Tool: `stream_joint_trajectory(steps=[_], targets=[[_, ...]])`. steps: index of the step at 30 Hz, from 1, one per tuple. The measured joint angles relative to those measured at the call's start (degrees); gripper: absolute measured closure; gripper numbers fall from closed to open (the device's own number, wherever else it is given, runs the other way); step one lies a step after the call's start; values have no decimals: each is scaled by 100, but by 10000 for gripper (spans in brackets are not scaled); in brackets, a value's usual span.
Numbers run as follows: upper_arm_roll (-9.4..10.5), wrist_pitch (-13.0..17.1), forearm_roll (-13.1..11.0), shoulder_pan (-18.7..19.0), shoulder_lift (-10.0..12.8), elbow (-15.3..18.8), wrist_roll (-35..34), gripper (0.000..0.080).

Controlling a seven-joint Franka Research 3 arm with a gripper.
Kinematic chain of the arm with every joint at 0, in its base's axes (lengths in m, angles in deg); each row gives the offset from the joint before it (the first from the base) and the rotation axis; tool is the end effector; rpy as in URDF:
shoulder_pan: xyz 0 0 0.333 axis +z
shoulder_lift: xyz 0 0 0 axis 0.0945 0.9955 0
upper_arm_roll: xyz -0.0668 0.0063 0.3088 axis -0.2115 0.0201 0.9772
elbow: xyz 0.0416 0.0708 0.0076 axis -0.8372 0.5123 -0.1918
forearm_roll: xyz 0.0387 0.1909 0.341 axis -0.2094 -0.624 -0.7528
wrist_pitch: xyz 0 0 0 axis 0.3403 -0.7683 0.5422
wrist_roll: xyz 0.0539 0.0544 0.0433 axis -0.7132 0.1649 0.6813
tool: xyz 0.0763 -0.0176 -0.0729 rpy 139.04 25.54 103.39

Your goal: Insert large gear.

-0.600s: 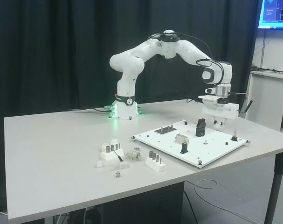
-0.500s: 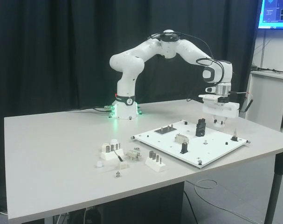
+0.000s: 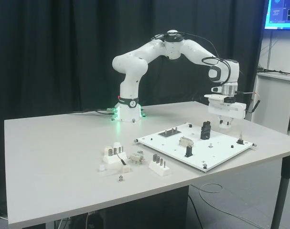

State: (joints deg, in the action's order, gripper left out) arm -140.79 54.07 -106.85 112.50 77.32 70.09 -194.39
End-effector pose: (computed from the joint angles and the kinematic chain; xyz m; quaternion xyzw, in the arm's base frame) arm 0.4534 0.3668 0.2287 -0.5269 0.8487 -0.0436 0.0163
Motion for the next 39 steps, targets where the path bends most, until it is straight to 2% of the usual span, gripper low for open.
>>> stream_joint_trajectory(steps=[32, 36, 39], targets=[[-2, -68, 59, 0, 0, -14, -26, 475], [-48, -170, 137, 15, 0, -14, -63, 475], [-143, -373, 244, 50, 0, -11, -92, 475]])
